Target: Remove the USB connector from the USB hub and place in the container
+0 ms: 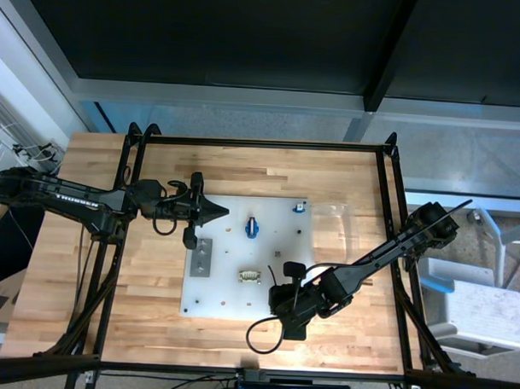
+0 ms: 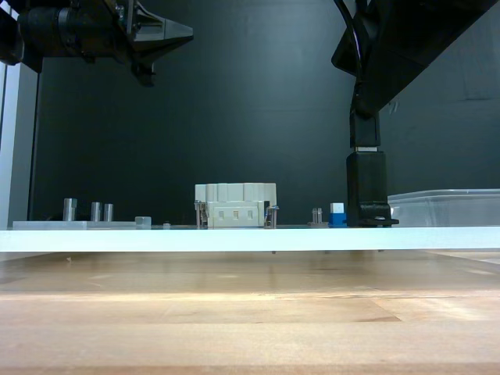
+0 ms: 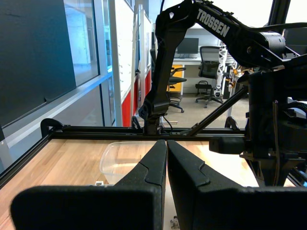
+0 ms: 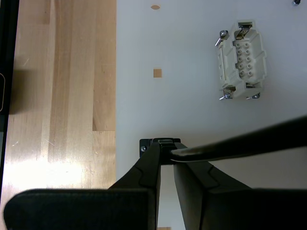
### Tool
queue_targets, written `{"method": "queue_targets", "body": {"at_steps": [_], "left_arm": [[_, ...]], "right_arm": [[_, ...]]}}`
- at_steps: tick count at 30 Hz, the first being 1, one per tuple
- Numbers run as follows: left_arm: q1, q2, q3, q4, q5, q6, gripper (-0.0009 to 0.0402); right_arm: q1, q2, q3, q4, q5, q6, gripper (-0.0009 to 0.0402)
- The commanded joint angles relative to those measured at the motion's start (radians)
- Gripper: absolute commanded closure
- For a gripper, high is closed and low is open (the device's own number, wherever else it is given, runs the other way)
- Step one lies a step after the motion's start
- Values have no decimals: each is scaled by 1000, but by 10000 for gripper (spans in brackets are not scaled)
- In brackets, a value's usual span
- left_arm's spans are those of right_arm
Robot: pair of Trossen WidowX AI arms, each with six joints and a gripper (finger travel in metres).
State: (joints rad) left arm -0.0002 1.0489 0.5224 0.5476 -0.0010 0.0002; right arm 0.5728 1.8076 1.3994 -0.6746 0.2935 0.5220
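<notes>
Two claws in view, only one at work. Right claw (image 4: pixel 166 154) down at the near right part of the white board (image 1: pixel 226 296), pointing straight at it, closed to a narrow gap and pinching the plug of the USB connector (image 4: pixel 240 140). Plug seated in the USB hub (image 4: pixel 163 142), a tiny black block on the board, to the right of the beige connector (image 4: pixel 240 57) and nearer. Thin black cable leading from the plug toward the far side, apparently raised off the board. Left claw (image 1: pixel 223 212) parked high over the far left part of the board, closed with only a hairline gap, holding nothing.

Seems to be the first step of the task: grip taken, plug not yet out of the hub. Calls next for a slow straight pull upward, along the axis of the plug, without twist, so as not to tip or drag the little hub. No telling about any fixing of the hub to the board. After that, a carry to the right and far, toward the container (image 2: pixel 449 207), a clear tub on the worktop (image 1: pixel 112 275) just beside the far right edge of the board, well apart from the hub. Needs enough height there to pass over the tub wall.
</notes>
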Motion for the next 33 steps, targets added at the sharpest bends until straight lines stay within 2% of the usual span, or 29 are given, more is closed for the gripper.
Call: {"method": "queue_targets", "body": {"at_steps": [1,10,15,21,27,30,33], "left_arm": [[0,0,0,0,0,0,392],[0,0,0,0,0,0,392],[0,0,0,0,0,0,392],[0,0,0,0,0,0,392],[0,0,0,0,0,0,392],[0,0,0,1,0,0,392],[0,0,0,0,0,0,392]], "right_arm": [[-9,1,0,-3,-8,3,393],[-21,24,35,-51,-9,-20,393],[-31,65,104,-104,-33,-58,393],[-33,84,129,-143,-50,-58,393],[-29,77,120,-141,-50,-27,393],[-23,69,106,-130,-48,-5,393],[-13,57,90,-113,-4,3,393]]}}
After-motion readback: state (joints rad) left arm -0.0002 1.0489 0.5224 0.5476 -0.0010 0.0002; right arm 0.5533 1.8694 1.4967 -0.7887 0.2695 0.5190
